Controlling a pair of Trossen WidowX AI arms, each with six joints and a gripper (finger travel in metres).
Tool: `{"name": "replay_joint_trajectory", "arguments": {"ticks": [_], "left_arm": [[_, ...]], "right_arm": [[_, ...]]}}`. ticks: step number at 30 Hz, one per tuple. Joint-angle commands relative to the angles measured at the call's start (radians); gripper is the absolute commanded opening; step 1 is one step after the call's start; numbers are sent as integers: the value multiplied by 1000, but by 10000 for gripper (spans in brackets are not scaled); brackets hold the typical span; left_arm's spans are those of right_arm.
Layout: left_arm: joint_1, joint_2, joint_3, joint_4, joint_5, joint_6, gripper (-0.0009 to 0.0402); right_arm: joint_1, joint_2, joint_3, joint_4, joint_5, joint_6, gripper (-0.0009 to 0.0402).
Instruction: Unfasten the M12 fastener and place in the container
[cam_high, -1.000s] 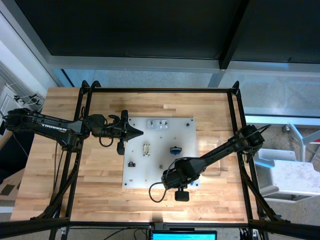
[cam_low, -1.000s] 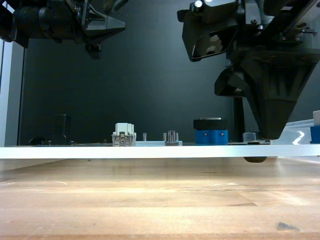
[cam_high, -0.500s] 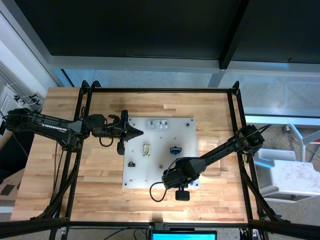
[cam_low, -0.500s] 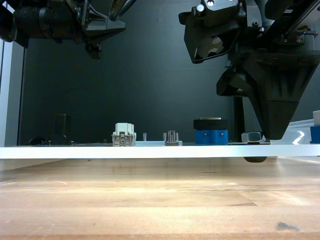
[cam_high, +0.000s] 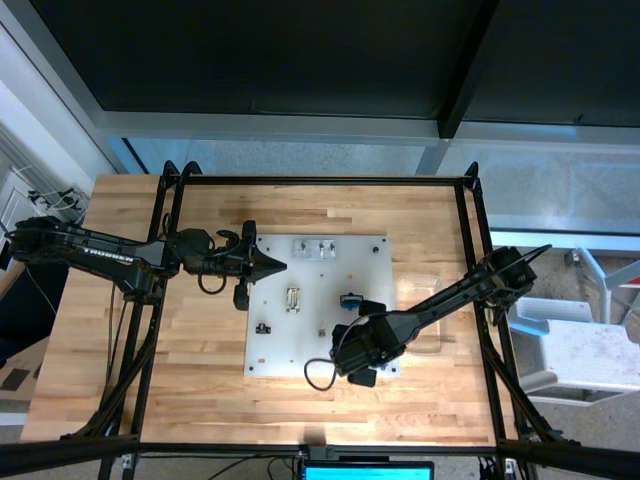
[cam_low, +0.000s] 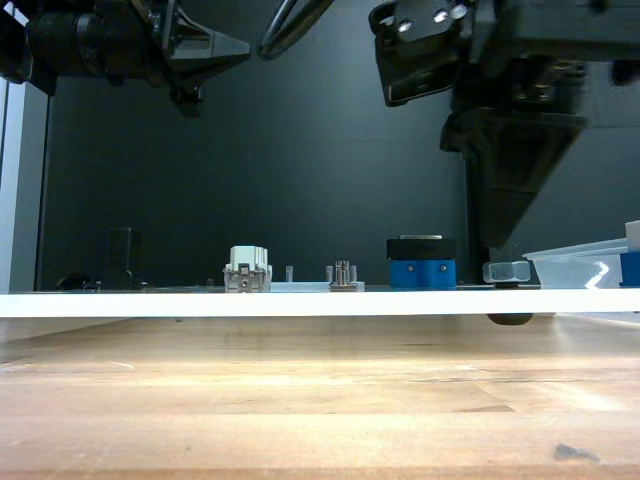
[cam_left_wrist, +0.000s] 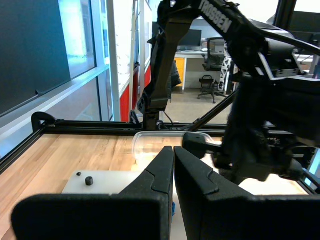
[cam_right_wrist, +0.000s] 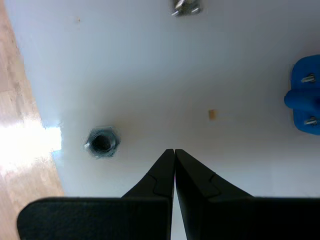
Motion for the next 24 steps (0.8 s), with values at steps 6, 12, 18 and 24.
{"name": "replay_joint_trajectory", "arguments": {"ticks": [6, 12, 18, 24], "left_arm": [[0, 0, 0, -1, 0, 0, 0], [0, 0, 0, 0, 0, 0, 0], [0, 0, 0, 0, 0, 0, 0], [0, 0, 0, -1, 0, 0, 0]], "right_arm": [[5, -3, 47, 17, -313, -29, 0], [8, 7, 59, 39, -321, -33, 0], [10, 48, 42, 87, -312, -38, 0], [9, 64, 34, 109, -285, -45, 0]]}}
